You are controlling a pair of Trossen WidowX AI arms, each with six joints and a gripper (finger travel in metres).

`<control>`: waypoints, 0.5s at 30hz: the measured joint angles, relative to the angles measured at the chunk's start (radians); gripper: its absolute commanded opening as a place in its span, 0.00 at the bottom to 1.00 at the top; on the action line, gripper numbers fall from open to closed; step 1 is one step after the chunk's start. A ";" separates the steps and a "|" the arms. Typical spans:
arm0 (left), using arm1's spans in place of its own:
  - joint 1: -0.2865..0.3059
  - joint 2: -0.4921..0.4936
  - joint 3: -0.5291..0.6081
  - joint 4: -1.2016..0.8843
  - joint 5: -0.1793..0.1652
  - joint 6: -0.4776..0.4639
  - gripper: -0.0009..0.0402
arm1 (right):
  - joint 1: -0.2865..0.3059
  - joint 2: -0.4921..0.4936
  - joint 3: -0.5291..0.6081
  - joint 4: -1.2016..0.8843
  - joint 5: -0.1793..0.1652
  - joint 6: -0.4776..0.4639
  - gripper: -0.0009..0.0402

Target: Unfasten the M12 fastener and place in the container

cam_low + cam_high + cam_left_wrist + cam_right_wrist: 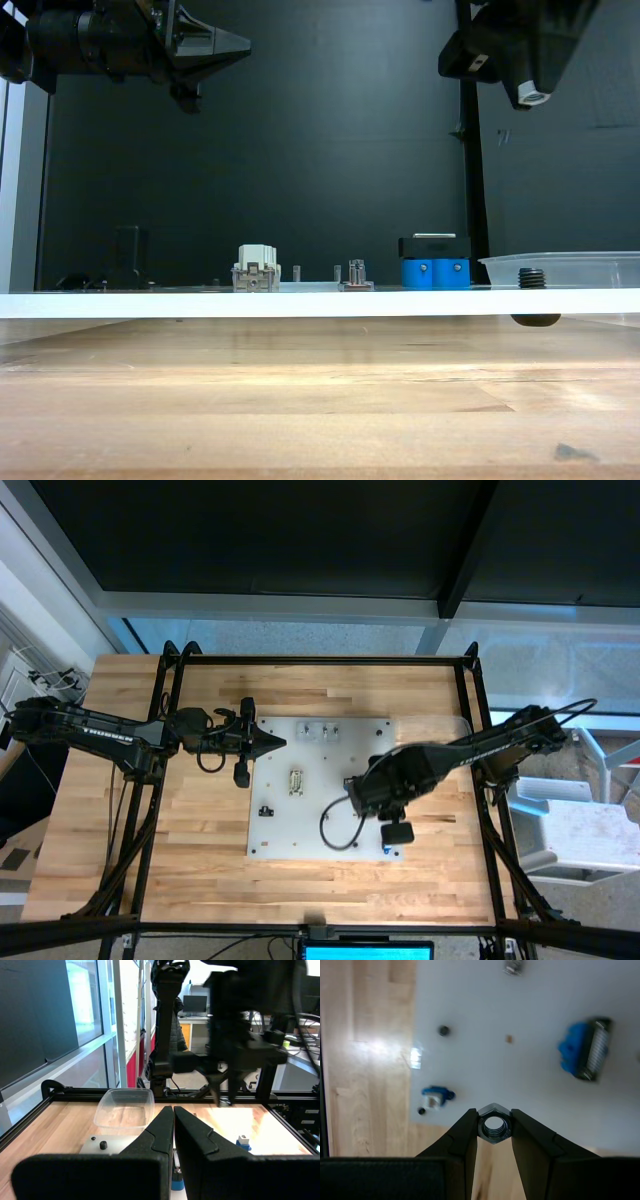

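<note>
- As the right gripper (388, 815) hangs above the board (300, 832), the container (452, 728) waits just beyond its fingers.
- Low view: the stud (531, 277) stands bare, well below them.
- Left wrist view: the left gripper (173, 1109) is parked, fingers (160, 1127) pressed together, empty.
- Right wrist view: the fingers (465, 1135) clench the M12 fastener (494, 1127) between their tips, ready for carrying.

Entry: you have one legible marking, white capitals "TROSSEN" along the left arm (100, 735), on the link behind the left gripper (280, 743), which hangs closed over the white board's (300, 825) left edge. Similar white lettering on the right arm (495, 742) is too blurred to read. Its right gripper (494, 1127) pinches the M12 nut (494, 1135) above the board.
</note>
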 measured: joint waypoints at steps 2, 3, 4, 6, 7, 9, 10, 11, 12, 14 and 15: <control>0.000 0.000 0.000 0.000 0.000 0.000 0.02 | -0.035 -0.023 -0.009 -0.010 0.005 0.002 0.02; 0.000 0.000 0.000 0.000 0.000 0.000 0.02 | -0.052 -0.035 -0.014 -0.011 0.005 0.002 0.02; 0.000 0.000 0.000 0.000 0.000 0.000 0.02 | -0.067 -0.048 -0.022 -0.011 0.005 0.002 0.02; 0.000 0.000 0.000 0.000 0.000 0.000 0.02 | -0.098 -0.072 -0.041 -0.011 0.006 0.002 0.02; 0.000 0.000 0.000 0.000 0.000 0.000 0.02 | -0.114 -0.081 -0.051 -0.013 0.006 0.002 0.02; 0.000 0.000 0.000 0.000 0.000 0.000 0.02 | -0.148 -0.099 -0.074 -0.012 0.005 0.002 0.02; 0.000 0.000 0.000 0.000 0.000 0.000 0.02 | -0.166 -0.108 -0.085 -0.011 0.004 0.002 0.02; 0.000 0.000 0.000 0.000 0.000 0.000 0.02 | -0.185 -0.117 -0.099 -0.010 0.003 0.002 0.02; 0.000 0.000 0.000 0.000 0.000 0.000 0.02 | -0.206 -0.127 -0.114 -0.010 0.005 0.002 0.02; 0.000 0.000 0.000 0.000 0.000 0.000 0.02 | -0.243 -0.145 -0.148 -0.011 0.006 0.003 0.02; 0.000 0.000 0.000 0.000 0.000 0.000 0.02 | -0.262 -0.152 -0.166 -0.011 0.007 0.004 0.02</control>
